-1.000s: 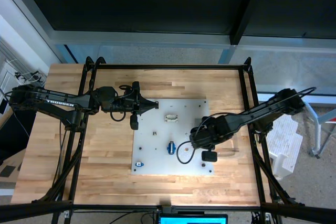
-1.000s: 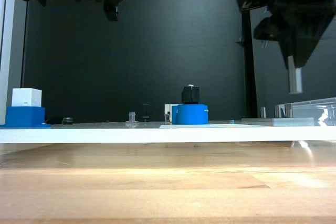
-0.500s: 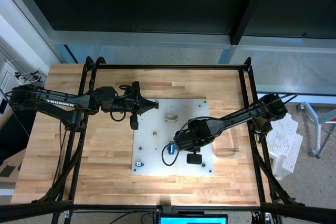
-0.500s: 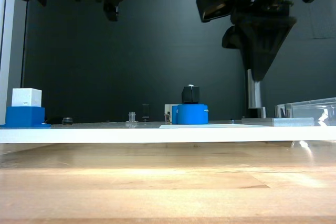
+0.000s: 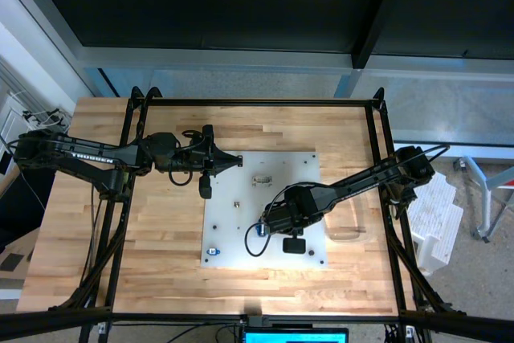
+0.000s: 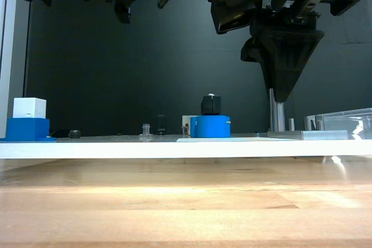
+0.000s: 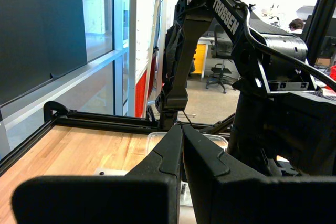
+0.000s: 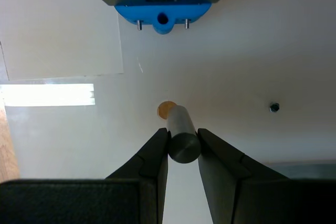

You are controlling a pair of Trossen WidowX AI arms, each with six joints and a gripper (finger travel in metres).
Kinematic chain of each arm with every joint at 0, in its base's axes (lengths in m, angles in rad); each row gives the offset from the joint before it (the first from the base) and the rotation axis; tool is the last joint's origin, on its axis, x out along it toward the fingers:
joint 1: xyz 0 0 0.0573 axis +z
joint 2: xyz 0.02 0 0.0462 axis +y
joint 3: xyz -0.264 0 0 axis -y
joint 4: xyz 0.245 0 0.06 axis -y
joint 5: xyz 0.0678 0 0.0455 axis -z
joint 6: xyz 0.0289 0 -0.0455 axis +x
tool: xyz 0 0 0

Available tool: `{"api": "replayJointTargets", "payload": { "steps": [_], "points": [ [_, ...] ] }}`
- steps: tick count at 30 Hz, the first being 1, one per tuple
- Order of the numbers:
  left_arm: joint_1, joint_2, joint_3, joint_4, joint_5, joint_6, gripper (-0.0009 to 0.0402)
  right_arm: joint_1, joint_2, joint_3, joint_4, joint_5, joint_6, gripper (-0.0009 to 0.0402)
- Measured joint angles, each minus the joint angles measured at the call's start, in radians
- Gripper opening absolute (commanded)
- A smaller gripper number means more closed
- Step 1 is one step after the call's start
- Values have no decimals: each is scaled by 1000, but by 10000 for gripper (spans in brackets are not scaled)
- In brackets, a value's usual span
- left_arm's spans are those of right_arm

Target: Pick the 16mm cylinder and install on the taskboard

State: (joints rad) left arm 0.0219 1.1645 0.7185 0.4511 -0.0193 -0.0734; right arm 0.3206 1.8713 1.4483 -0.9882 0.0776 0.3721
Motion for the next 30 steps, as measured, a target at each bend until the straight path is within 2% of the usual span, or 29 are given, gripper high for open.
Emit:
{"api": "replayJointTargets", "payload": {
  "steps": [30],
  "points": [
    [0,0,0,0,0,0,0,13,0,-21,33,0,4,7]
  ]
}}
